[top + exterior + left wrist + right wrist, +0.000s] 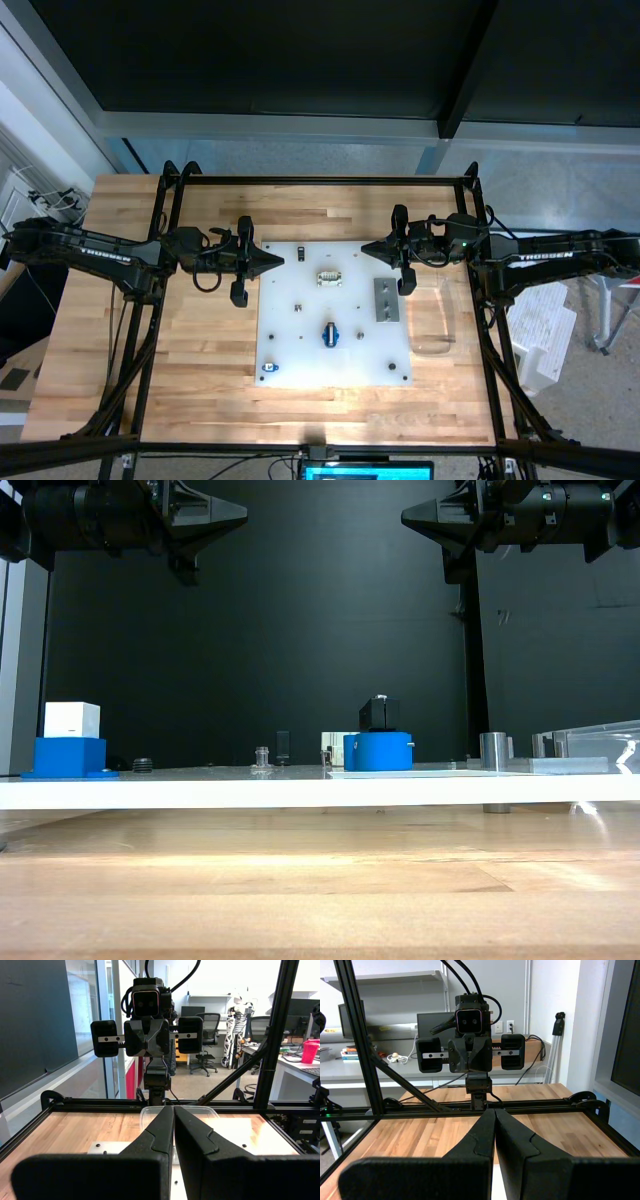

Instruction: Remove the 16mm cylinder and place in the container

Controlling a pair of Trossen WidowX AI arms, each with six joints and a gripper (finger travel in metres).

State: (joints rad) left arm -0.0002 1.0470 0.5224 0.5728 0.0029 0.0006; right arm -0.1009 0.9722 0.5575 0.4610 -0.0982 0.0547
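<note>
- The white board (300, 345) is flat, smooth and square. It lies on a table (180, 350) made of pale wood strips.
- The 16mm cylinder (360, 337) is a short, fat peg of shiny grey metal with a round top. It stands up straight in the white board, in the near right part. From the low view its bottom end pokes out under the board.
- The container (433, 350) is a see-through plastic tub with round corners. Only its thin outline shows. It sits on the wood, just beside the right edge of the white board.
- A solid grey metal block (387, 299), long and flat, lies on the white board near its right edge, farther back than the peg.
- A blue-and-black part (330, 335) is round and blue at the base, with a black piece on top. It stands near the middle of the white board, just left of the peg.
- The left gripper (272, 259) is black plastic with pointed fingers pressed together. It holds nothing and hangs high over the far left corner of the white board.
- The right gripper (368, 250) looks the same, fingers pressed together on nothing. It hangs high over the far edge of the white board, toward the right.
</note>
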